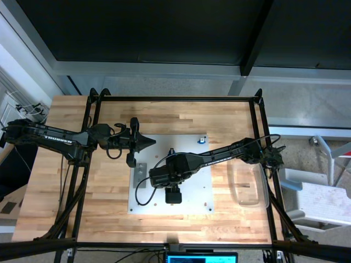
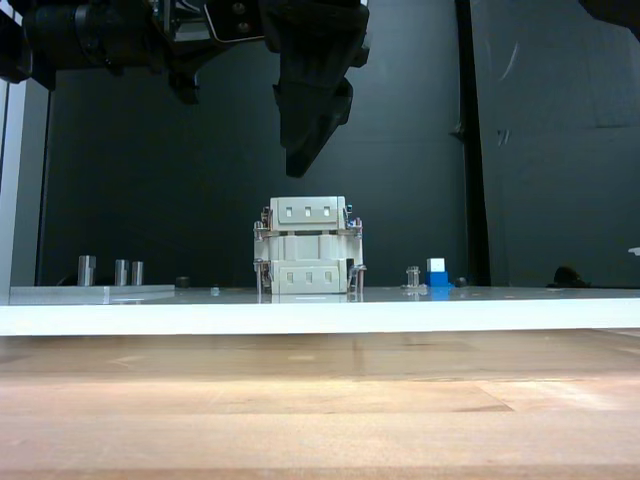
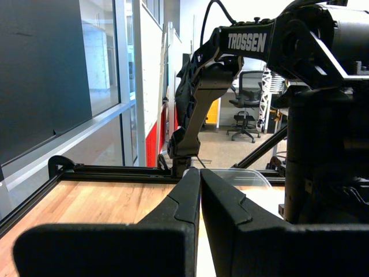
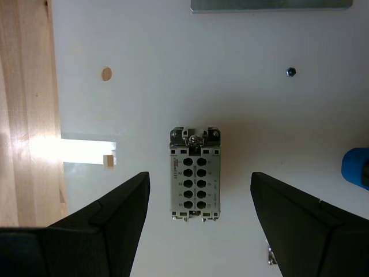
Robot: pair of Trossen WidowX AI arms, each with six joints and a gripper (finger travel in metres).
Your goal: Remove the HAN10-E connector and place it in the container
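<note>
My right jaws stand wide apart, holding nothing. The right gripper [image 4: 199,179] points straight down over the HAN10-E connector [image 4: 195,173], one finger off each long side and neither touching. The connector sits on the white board [image 4: 144,57], socket face up. The low view shows a gap between its top and my fingertips. My right arm [image 1: 219,156] stretches in from the table's right edge across the board, wrist bent down. The board is bare around the connector. A blue piece [image 4: 354,167] stands off to one side and a grey plate [image 4: 271,4] lies farther away. Beyond the board's right edge the container [image 1: 258,205] rests on the wooden table [image 1: 82,208], wood showing through its clear floor. My left gripper [image 3: 200,173], jaws pressed together on nothing, hovers level over the board's far left corner.
</note>
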